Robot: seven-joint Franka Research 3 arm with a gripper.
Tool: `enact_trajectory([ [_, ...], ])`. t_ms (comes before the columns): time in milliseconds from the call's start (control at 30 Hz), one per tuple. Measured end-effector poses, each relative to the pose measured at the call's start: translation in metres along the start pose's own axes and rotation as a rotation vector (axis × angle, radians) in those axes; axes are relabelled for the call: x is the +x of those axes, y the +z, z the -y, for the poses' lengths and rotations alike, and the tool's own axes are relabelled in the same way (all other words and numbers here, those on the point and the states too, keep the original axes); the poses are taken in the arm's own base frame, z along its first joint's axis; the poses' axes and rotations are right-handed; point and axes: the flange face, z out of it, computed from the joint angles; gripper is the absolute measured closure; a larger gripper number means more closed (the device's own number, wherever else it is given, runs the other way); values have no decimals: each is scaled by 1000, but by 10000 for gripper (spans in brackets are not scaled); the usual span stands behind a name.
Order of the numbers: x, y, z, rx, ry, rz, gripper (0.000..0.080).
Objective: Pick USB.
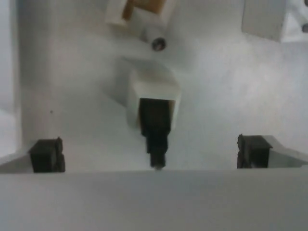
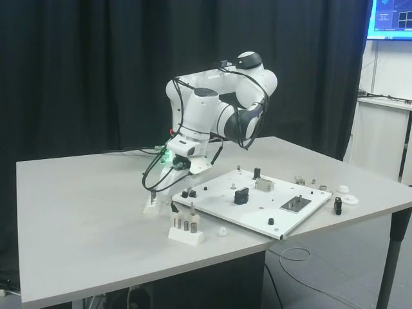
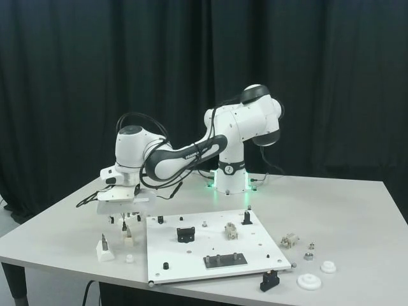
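- Up close, the claw (image 1: 150, 153) stood spread wide, its black fingertips (image 1: 46, 155) either side of the USB (image 1: 155, 126), not touching it.
- The USB stood upright in a white holder (image 1: 153, 98) on the grey tabletop (image 2: 84, 199).
- Farther off lay a white board (image 3: 210, 245), just beside the holder.

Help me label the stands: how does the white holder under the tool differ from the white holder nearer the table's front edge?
The holder under the tool carries one black plug, the USB; the front holder carries several small upright parts. The first sits between the open tool fingers; the second stands apart, untouched. Both are white blocks beside the white board.
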Motion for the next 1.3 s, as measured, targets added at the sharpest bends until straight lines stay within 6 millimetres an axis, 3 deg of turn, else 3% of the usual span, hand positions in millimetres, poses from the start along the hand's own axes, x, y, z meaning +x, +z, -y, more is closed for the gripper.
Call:
enact_trajectory([
  [533,7,20,-10,13,-6,18,3],
  [1100,11,20,-8,19,-12,16,3],
  [1133,12,20,-8,19,-10,16,140],
  [1267,12,20,-8,19,-2,16,140],
  [1300,12,20,-8,19,-1,16,302],
])
